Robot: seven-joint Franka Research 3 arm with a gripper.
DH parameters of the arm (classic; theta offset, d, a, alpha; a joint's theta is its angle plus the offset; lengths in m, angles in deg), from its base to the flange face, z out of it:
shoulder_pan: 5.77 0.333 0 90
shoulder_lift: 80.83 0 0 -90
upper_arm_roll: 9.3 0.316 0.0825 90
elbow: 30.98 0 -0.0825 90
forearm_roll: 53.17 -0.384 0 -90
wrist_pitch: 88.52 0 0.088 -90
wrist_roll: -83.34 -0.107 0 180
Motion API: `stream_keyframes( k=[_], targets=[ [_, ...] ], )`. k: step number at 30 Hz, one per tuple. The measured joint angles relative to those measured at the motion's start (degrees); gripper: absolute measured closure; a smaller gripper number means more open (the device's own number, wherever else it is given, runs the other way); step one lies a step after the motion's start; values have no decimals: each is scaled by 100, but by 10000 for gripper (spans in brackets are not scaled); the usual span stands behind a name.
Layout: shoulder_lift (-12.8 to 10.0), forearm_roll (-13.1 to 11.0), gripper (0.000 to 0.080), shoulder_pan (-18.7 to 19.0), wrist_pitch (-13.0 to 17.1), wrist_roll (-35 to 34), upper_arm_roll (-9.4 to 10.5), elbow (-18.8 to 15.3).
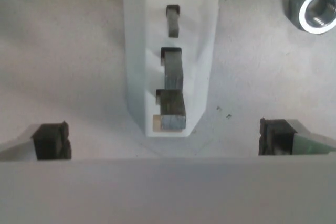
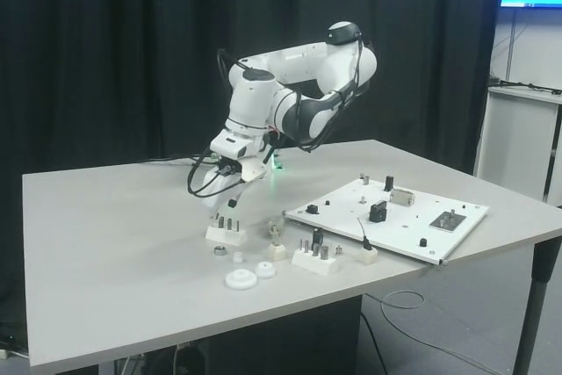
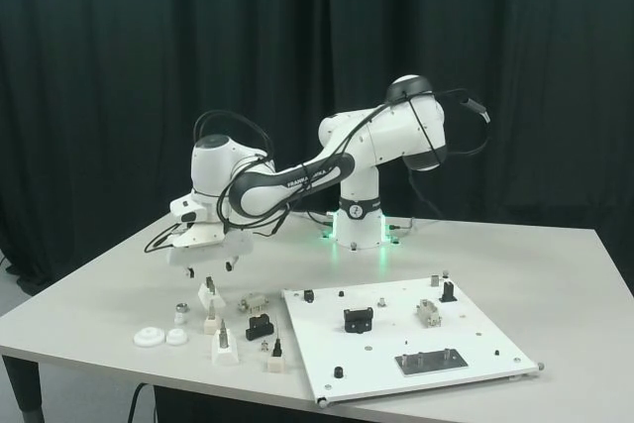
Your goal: Pick square peg 3.
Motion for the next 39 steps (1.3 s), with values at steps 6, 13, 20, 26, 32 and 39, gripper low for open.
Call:
stream_keyframes(
  k=[6,13,20,26,32,39],
  targets=[
    [-21,0,3,-50,3,0,53,83],
    [-27,-16,3,-123,38,0,111,180],
    [-39,-25,3,-221,90,0,188,275],
    [-50,-80,3,-289,124,0,237,326],
    [-59,-102,3,-346,165,0,273,367],
    [-60,-155,3,-403,208,0,323,410]
  ],
)
